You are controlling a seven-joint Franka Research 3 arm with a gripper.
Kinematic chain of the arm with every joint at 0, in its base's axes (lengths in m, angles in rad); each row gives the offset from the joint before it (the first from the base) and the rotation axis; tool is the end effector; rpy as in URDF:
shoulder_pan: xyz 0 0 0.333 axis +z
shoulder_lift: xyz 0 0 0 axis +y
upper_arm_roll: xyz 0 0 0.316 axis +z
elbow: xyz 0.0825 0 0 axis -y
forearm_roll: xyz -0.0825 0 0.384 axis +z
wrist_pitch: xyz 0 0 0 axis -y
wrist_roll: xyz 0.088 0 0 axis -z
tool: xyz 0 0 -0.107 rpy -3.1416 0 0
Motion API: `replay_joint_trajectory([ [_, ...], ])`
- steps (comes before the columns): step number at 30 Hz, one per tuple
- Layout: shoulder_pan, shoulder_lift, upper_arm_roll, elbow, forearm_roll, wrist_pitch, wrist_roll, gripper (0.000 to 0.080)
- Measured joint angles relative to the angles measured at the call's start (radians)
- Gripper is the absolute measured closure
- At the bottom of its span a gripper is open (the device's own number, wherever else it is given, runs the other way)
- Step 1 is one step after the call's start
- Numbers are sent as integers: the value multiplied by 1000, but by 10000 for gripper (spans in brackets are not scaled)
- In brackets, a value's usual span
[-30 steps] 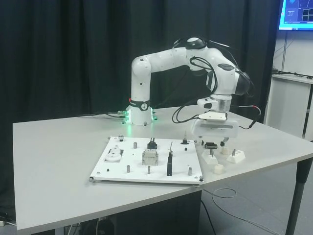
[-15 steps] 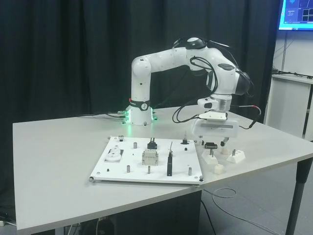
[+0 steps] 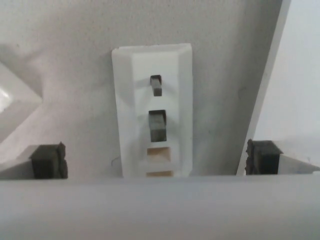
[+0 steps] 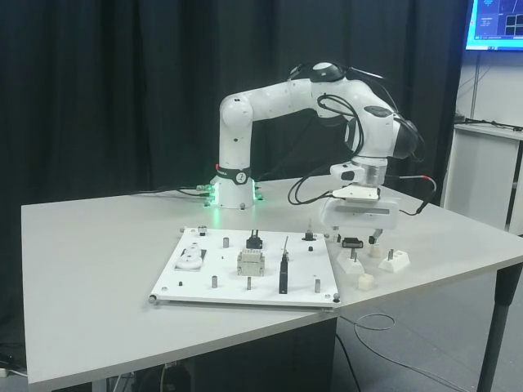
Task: Pick square peg 2.
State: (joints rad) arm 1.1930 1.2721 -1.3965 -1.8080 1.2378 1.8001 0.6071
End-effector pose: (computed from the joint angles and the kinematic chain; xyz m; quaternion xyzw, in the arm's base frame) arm 0.6227 0.0698 0.2373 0.8391 -0.5427 -0.0006 0.0371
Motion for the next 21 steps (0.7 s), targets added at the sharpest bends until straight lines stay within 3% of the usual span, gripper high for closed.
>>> replay_joint_trajectory([
  [21,0,0,0,-1,1,13,0,3],
])
